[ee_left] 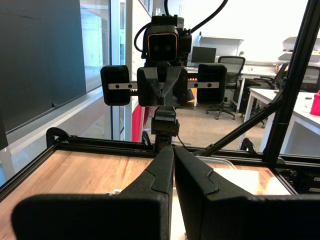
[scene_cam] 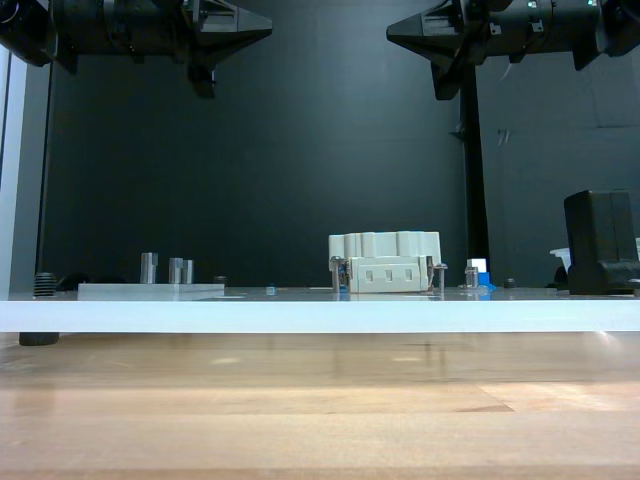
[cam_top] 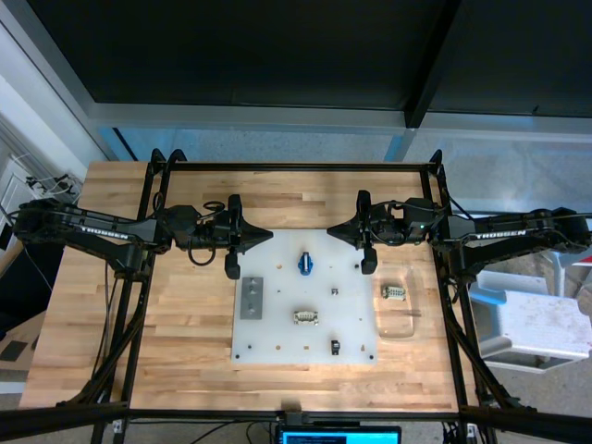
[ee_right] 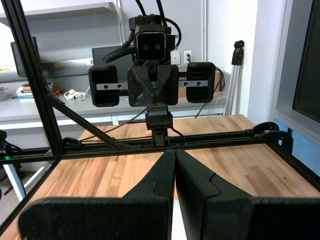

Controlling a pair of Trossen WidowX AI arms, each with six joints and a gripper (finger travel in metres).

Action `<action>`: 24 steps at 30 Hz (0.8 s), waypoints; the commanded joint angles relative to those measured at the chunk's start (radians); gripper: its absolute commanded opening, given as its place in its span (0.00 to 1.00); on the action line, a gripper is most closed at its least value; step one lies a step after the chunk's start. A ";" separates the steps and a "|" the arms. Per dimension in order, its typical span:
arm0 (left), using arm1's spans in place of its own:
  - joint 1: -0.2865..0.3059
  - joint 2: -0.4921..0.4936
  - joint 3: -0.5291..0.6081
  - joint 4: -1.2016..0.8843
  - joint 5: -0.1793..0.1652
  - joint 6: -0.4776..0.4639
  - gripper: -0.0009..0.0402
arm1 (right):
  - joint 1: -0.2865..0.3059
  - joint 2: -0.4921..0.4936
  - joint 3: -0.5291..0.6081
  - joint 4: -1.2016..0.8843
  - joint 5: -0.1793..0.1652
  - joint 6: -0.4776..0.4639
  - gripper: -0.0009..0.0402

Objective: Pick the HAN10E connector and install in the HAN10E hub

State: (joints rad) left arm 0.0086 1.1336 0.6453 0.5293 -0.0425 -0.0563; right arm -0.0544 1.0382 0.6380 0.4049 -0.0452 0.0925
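The HAN10E connector (cam_top: pixel 392 292) lies in a clear tray (cam_top: pixel 404 326) on the wood just right of the white board (cam_top: pixel 277 344). The HAN10E hub (cam_top: pixel 306 317) (scene_cam: pixel 385 272), beige with metal end tabs, sits on the board's near middle. My left gripper (cam_top: pixel 270 237) (scene_cam: pixel 268 25) (ee_left: pixel 173 150) hovers high above the board's far left corner, shut and holding nothing. My right gripper (cam_top: pixel 330 231) (scene_cam: pixel 392 35) (ee_right: pixel 175 152) hovers high over the board's far edge, also shut and holding nothing. The two grippers point at each other, well above and behind the hub and connector.
On the board stand a blue upright piece (cam_top: pixel 305 263), a grey metal block with two holes (cam_top: pixel 251 297) and a small black component (cam_top: pixel 336 347) (scene_cam: pixel 600 240). A black frame (cam_top: pixel 296 167) rings the wooden table.
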 commanded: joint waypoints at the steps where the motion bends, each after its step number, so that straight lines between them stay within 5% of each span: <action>1: 0.001 0.000 0.000 0.000 0.000 0.000 0.02 | 0.000 0.000 0.000 0.001 0.000 0.000 0.02; 14: 0.001 0.000 0.000 0.000 0.000 0.000 0.02 | 0.000 0.000 0.015 -0.048 0.001 0.033 0.02; 24: 0.000 0.000 0.000 0.000 0.000 0.000 0.02 | 0.019 0.002 0.233 -0.759 0.000 0.014 0.02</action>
State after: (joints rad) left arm 0.0090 1.1336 0.6453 0.5293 -0.0422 -0.0563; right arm -0.0422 1.0386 0.8455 -0.2676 -0.0448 0.1078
